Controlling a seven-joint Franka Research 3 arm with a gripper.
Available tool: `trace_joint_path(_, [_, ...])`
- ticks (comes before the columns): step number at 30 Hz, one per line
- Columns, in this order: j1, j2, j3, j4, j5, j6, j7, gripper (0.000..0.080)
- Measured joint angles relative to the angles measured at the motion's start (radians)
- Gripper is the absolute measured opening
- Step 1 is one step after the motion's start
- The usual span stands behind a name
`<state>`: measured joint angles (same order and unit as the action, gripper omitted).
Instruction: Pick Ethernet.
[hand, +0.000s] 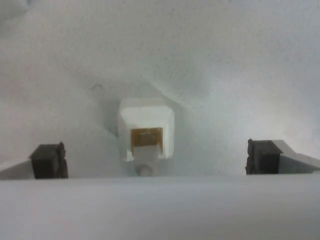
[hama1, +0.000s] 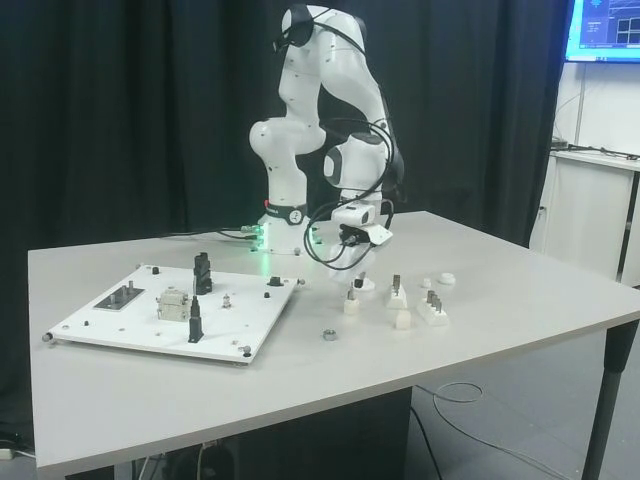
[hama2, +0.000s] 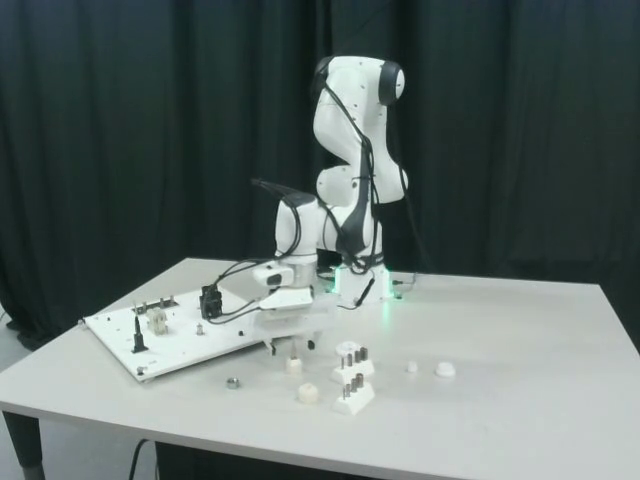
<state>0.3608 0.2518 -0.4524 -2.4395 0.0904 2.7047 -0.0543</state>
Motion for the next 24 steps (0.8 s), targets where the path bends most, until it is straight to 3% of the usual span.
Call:
trace_joint_path(11, [-0.031,0.007,-0.003,0.023,0.146,-0.001,0.147,0.0800])
trace_joint_path(24, [-0.051,0.015,-0.003,0.038,0.161,-0.013,0.491,0.0800])
